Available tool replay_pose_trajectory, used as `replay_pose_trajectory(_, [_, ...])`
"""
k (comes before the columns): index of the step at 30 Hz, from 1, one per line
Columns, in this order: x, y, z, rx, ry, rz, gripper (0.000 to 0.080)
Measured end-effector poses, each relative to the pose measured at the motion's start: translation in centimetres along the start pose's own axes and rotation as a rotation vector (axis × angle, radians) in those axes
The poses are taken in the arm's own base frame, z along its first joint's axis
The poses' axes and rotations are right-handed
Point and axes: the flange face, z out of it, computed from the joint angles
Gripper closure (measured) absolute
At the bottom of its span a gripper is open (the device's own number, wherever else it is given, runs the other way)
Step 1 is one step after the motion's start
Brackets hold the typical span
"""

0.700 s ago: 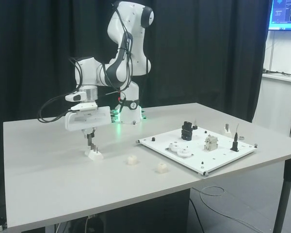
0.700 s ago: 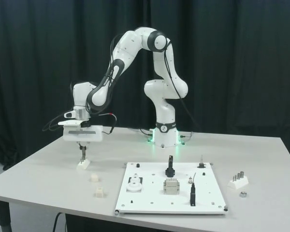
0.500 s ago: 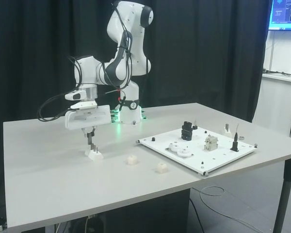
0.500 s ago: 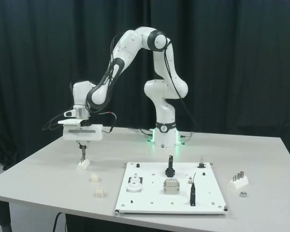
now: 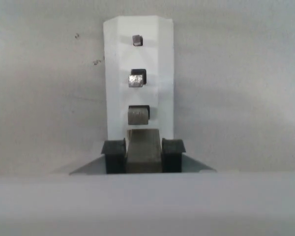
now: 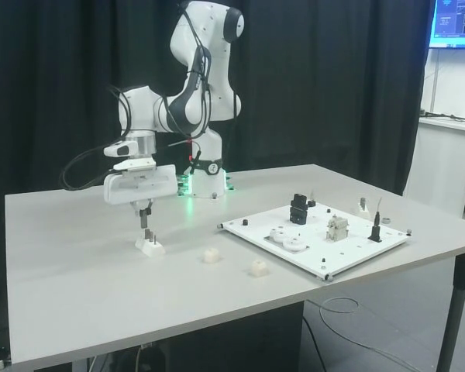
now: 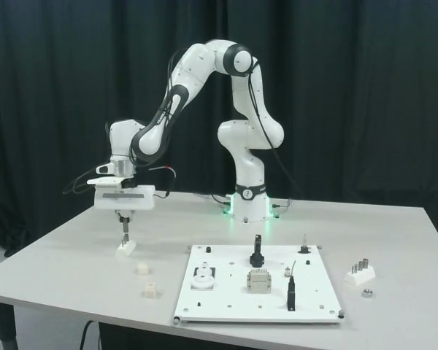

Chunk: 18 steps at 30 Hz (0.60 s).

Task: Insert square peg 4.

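At the left of both room views the pincer (image 6: 145, 214) hangs over a small white peg holder (image 6: 149, 246) on the grey desk (image 6: 77, 279). The wrist view shows its two black fingers (image 5: 114, 150) closed narrowly on a grey square peg (image 5: 143, 147), which sits between them at the near end of the holder's row. Beyond it, three more pegs (image 5: 138, 115) stand in the holder, each smaller than the one before. In the room views the held peg's lower end appears just above the holder, touching it or barely clear; I cannot tell which.

So the task looks to be in its early part: the peg is gripped and, by my reading, being drawn out of its holder. Carrying it across the desk and seating it in its socket are not yet done.

Moving right, two small white blocks (image 6: 210, 255) lie loose on the desk, well apart from the holder. Further right lies the white task board (image 7: 259, 288) with its black and grey fixtures; which opening takes this peg is too small to make out.

At the upper right of the first room view a screen (image 6: 457, 22) shows writing too small to read. No brand or label is legible anywhere else.
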Motion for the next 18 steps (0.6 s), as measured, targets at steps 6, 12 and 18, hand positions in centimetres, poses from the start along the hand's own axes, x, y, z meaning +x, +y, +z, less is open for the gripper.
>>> replay_pose_trajectory(6, [0.2, -0.1, -0.5, -0.001, 0.008, -0.012, 0.0652])
replay_pose_trajectory(12, [0.5, -0.5, -1.3, 0.009, 0.019, -0.023, 0.0652])
replay_pose_trajectory(18, [1.2, -1.6, -2.3, 0.031, 0.024, -0.051, 0.0652])
